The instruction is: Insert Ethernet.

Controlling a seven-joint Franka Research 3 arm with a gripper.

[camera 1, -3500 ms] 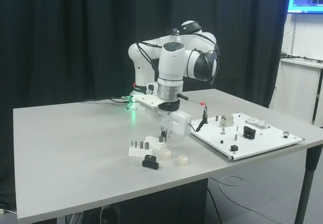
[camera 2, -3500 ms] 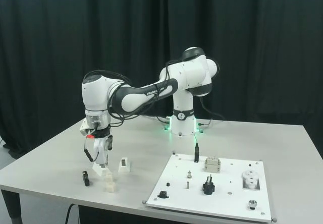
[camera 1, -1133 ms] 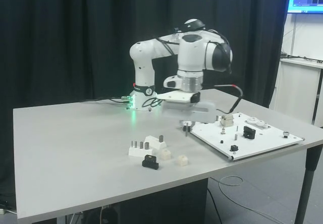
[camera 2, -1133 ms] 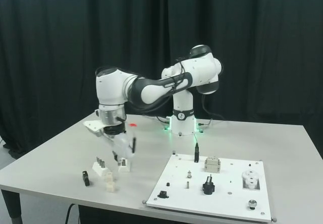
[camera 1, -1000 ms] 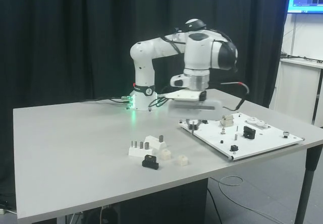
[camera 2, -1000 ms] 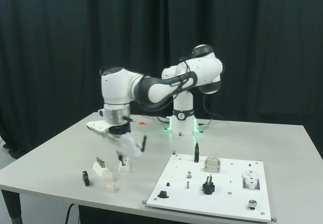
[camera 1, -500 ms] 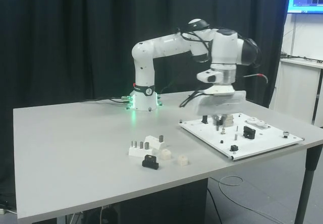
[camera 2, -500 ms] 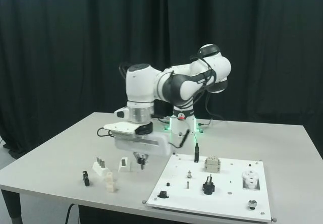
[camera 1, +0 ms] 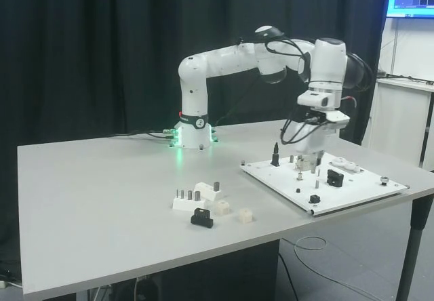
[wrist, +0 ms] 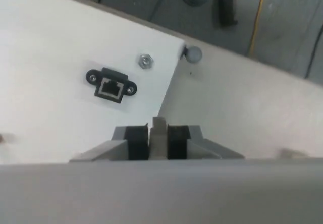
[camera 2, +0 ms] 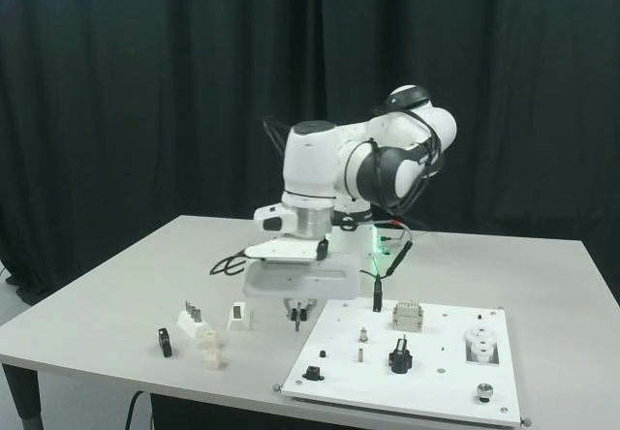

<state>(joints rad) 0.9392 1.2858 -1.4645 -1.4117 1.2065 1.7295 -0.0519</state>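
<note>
White arm is stretched from its base w/ green light out over the white board [camera 2: 426,377] on the grey table [camera 1: 95,179]. The gripper [wrist: 158,142] is seen in the wrist view clamped narrow on a small pale plug, probably the Ethernet connector [wrist: 159,128], held between the black pads [wrist: 136,142]; the plug's shape is hard to make out. The gripper [camera 2: 297,316] is held above the board's edge nearest the loose parts, clear of the surface. The Ethernet socket [wrist: 111,87], a black-framed port, is mounted on the board near its corner, beside a hex nut [wrist: 145,60]; it is apart from the plug, not under it. In the 2nd room view the socket [camera 2: 312,373] sits near the board's front corner. White blocks [camera 1: 196,196] and a black part [camera 1: 201,217] are left on the table, well apart from the gripper [camera 1: 308,153].
</note>
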